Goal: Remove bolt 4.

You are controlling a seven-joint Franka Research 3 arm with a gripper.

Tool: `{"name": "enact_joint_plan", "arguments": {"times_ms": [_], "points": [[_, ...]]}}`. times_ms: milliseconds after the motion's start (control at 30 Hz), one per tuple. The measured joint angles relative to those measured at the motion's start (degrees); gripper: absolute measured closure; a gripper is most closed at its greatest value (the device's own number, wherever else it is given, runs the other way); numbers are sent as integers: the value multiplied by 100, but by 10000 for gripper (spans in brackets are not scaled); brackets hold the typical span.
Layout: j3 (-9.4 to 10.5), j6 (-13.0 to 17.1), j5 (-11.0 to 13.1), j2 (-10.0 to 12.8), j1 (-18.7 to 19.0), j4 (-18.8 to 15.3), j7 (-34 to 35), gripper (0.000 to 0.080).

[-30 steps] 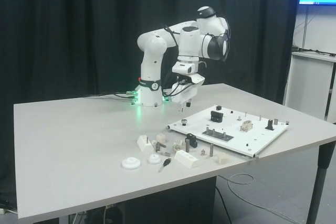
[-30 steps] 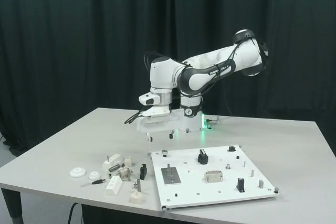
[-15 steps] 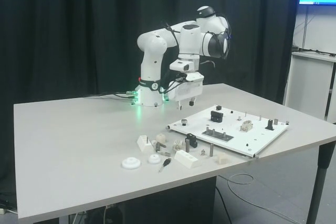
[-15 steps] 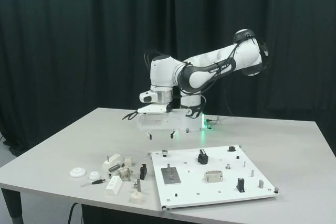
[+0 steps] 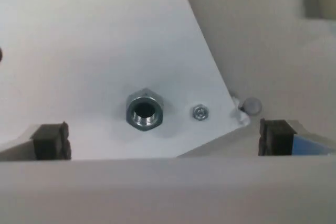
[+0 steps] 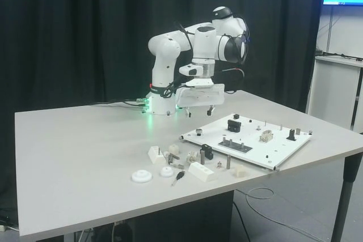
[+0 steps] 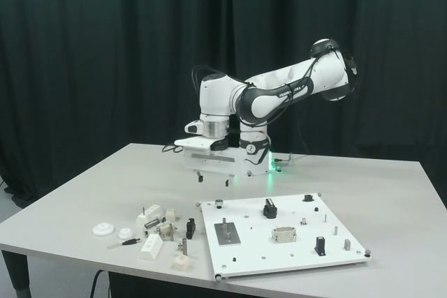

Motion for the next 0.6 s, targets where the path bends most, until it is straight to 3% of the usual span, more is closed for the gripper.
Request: {"name": "enact_joint_plan", "arguments": {"times_ms": [600], "points": [[70, 35, 169, -2, -7, -67, 2670, 3]]}}
